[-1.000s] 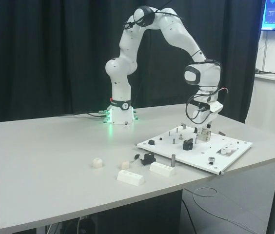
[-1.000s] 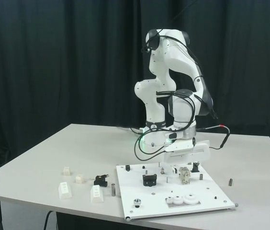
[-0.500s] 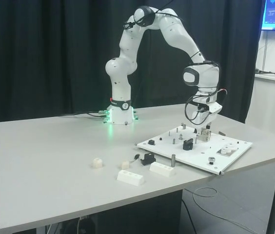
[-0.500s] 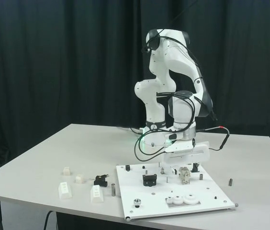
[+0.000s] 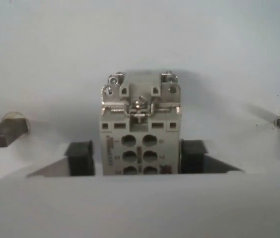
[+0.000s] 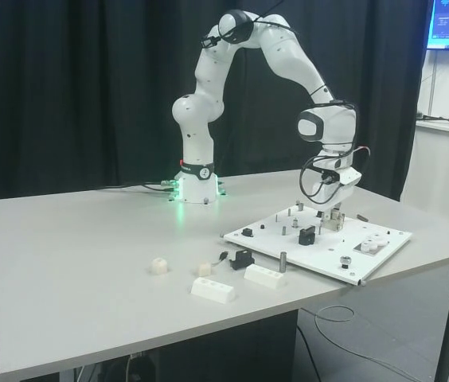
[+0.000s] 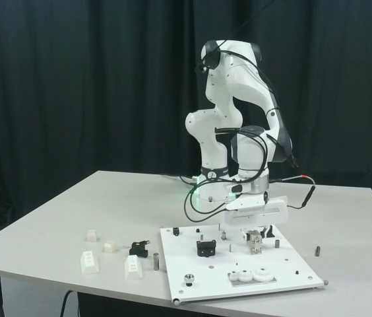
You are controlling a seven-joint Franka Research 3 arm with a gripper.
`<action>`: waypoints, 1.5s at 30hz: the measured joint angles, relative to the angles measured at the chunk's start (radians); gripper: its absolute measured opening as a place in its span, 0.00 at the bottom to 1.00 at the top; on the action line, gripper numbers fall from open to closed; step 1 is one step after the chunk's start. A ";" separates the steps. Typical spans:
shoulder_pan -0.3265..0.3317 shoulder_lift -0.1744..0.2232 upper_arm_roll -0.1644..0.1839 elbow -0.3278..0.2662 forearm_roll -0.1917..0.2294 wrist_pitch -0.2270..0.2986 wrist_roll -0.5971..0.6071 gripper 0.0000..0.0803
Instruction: Remove waterproof.
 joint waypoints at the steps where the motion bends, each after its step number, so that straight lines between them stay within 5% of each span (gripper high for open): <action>1: 0.000 0.000 -0.001 0.000 -0.001 0.001 0.000 0.59; 7: 0.000 0.000 -0.002 0.000 -0.003 0.002 0.000 0.59; 8: -0.001 0.000 -0.002 0.000 -0.003 0.002 0.000 0.39; 45: -0.002 -0.006 -0.003 0.000 -0.004 -0.006 0.002 0.39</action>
